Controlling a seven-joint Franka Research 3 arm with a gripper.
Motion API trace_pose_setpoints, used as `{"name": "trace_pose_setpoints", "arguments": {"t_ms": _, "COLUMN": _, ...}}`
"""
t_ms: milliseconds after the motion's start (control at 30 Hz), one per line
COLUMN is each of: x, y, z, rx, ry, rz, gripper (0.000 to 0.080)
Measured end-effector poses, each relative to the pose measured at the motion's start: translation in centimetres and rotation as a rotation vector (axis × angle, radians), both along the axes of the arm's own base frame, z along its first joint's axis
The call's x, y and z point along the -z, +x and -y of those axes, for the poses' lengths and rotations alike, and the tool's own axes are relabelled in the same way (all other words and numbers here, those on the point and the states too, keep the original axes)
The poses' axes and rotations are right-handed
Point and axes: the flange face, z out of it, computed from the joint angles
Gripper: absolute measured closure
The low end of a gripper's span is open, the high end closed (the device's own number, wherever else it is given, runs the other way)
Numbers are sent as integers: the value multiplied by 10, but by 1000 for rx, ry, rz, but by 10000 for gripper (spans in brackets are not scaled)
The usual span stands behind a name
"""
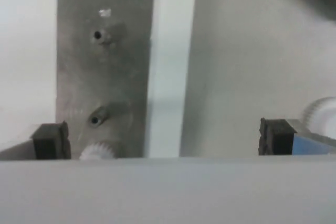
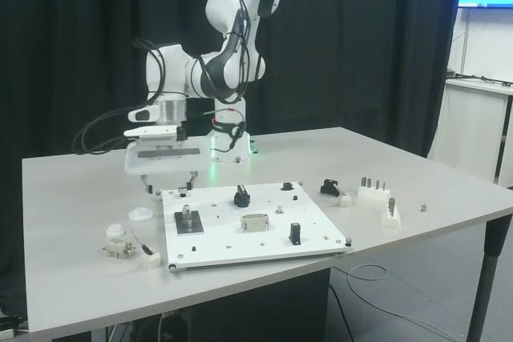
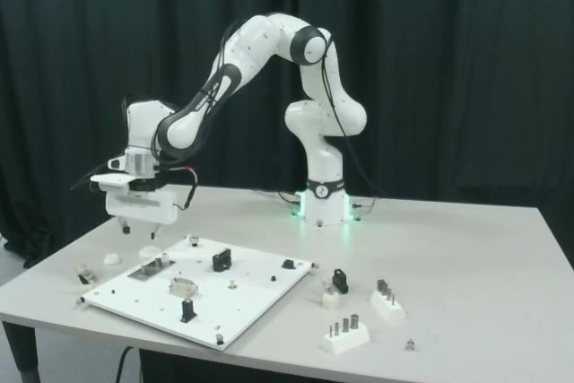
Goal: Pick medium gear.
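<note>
Approach is the step in hand: gripper point(image 1: 163, 140) hovers above the table with jaws spread wide and holding nothing, while the medium gear point(image 2: 140, 214) lies on the grey table point(image 2: 72, 198) just beside the white board point(image 2: 264, 242); next it must centre over the gear and descend

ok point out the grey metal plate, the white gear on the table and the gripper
grey metal plate point(image 1: 105, 72): wrist view, flat face between its two pegs
white gear point(image 2: 141, 214): first room view, top face
gripper point(image 1: 163, 139): wrist view, midway between the black fingertips
</note>
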Motion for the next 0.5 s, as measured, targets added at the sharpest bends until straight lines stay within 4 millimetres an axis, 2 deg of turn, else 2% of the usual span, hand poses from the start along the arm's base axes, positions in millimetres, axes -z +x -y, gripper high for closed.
{"name": "trace_pose_setpoints", "arguments": {"t_ms": 233, "x": -15, "y": -2, "z": 22, "rx": 10, "ry": -46, "rz": 6, "gripper": 3}}
{"name": "trace_pose_setpoints", "arguments": {"t_ms": 500, "x": -27, "y": -5, "z": 56, "rx": -3, "ry": -104, "rz": -3, "gripper": 3}}
